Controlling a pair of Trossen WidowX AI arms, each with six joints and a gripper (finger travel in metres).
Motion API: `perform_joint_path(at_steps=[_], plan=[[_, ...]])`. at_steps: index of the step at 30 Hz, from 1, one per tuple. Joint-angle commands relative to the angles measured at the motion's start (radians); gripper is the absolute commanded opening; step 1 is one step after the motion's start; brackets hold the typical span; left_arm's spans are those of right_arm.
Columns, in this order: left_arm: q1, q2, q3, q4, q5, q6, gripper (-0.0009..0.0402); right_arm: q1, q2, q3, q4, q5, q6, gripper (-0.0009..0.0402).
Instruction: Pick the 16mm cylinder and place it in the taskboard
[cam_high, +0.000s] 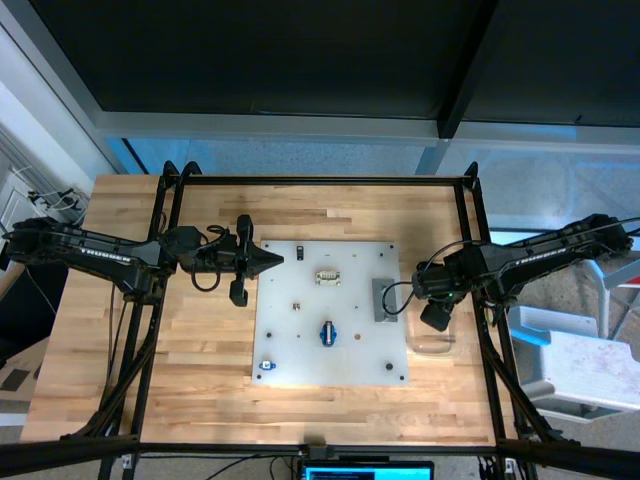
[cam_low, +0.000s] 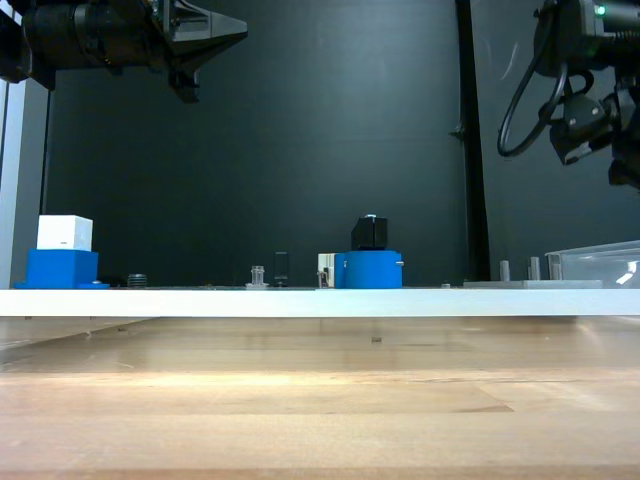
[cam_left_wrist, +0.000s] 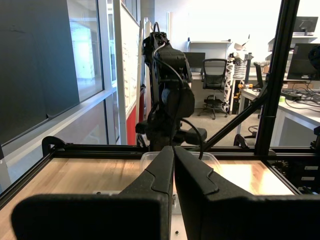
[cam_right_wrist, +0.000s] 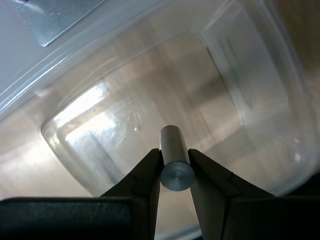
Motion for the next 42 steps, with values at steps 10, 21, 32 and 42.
perform_joint_path(at_steps=[10,21,32,42], plan=[[0.0,0.0,0.0,0.0,0.0,0.0,0.0,0.0,-0.027,0.112,-0.117,0.01,-0.023,0.0023],[0.0,0.0,0.0,0.0,0.0,0.0,0.0,0.0,-0.027,0.195,-0.192,0.01,-0.026,0.0023],[0.0,0.0,0.0,0.0,0.0,0.0,0.0,0.0,-0.026,0.205,-0.197,0.01,-0.026,0.0023],[0.0,0.0,0.0,0.0,0.0,0.0,0.0,0.001,-0.01,0.205,-0.196,0.01,-0.035,0.0023]])
